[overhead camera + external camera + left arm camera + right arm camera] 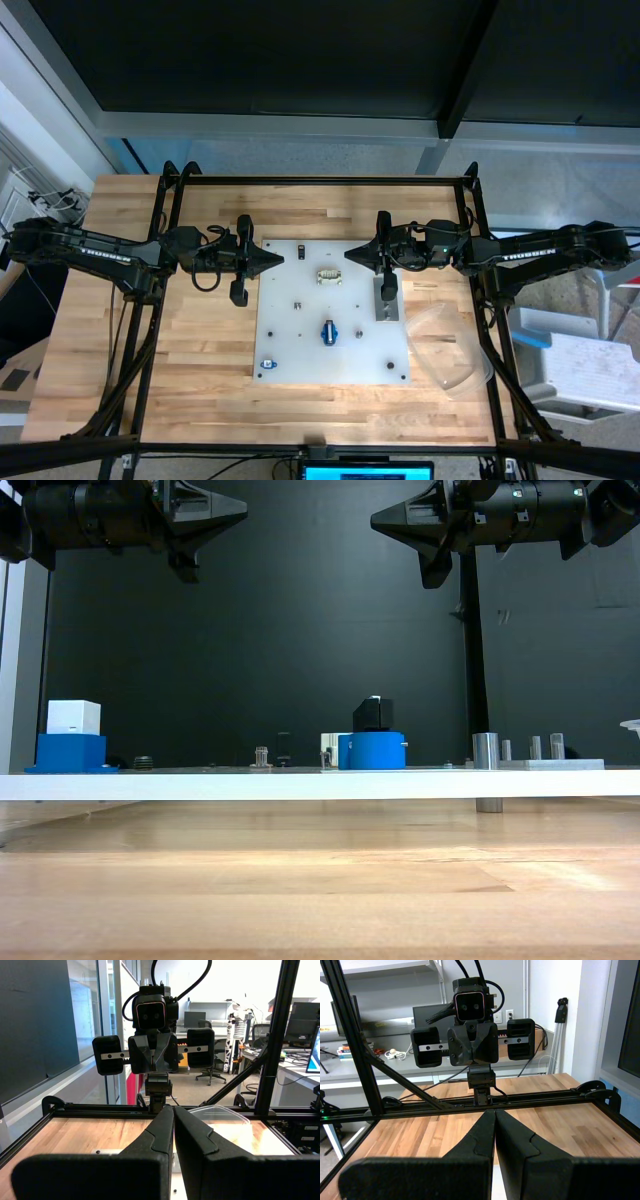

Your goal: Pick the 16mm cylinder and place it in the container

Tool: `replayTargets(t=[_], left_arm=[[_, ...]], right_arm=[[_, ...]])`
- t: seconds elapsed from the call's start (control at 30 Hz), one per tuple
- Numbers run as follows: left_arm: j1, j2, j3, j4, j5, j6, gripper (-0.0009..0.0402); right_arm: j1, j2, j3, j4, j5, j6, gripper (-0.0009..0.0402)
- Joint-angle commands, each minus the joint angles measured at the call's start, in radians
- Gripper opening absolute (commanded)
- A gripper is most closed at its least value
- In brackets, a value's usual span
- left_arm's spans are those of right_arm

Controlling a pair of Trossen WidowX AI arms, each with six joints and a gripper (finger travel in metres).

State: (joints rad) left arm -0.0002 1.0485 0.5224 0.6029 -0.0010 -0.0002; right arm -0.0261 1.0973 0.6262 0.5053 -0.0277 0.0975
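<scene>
Board white, mid-table; container off its right edge. Right gripper and left gripper hover high, fingers together. 16mm cylinder upright just right of blue part, nearside of right gripper; right arm nearer.
</scene>
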Motion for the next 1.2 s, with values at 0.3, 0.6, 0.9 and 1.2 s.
replayTargets(t=[0.3,0.6,0.9,1.2], left_arm=[[0.000,0.000,0.000,0.000,0.000,0.000,0.0000],[0.000,0.000,0.000,0.000,0.000,0.000,0.0000],[0.000,0.000,0.000,0.000,0.000,0.000,0.0000],[0.000,0.000,0.000,0.000,0.000,0.000,0.0000]], right_arm=[[0.000,0.000,0.000,0.000,0.000,0.000,0.0000],[0.001,0.000,0.092,-0.193,0.000,0.017,0.0000],[0.002,0.000,0.302,-0.686,0.000,0.017,0.0000],[0.005,0.000,0.463,-1.033,0.000,-0.010,0.0000]])
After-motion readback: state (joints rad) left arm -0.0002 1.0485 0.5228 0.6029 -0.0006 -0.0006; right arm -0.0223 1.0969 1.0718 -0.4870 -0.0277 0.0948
